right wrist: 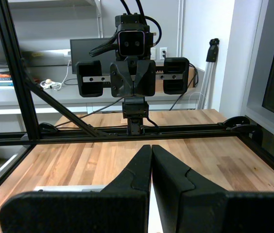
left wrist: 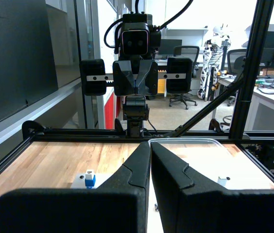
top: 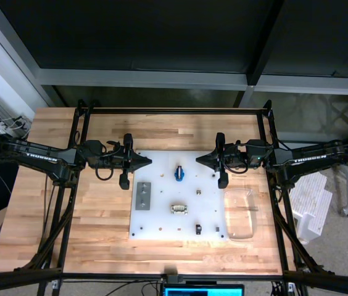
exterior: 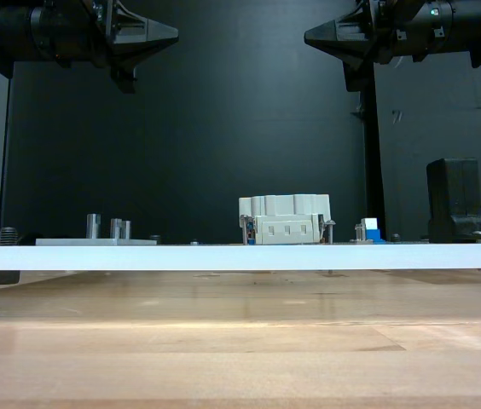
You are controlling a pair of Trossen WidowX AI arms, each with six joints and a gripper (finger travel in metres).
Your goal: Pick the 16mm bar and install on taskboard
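Looking across counter (top: 100,216) and taskboard (top: 161,179): parked high above, left tool (top: 148,161) and right tool (top: 200,159), each pinched shut, nothing visible held. Cannot single out the 16mm bar; maybe among upright pegs (exterior: 93,225) on grey block (exterior: 95,242). If half-seated, could tip or jam.

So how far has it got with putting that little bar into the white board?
Possibly finished, though I can't confirm. Short metal pegs stand upright on the grey block of the taskboard, but which is the 16mm bar I cannot tell. Nothing is in hand: left gripper and right gripper are shut, empty, high over the board's far edge. Left: only confirming the seating.
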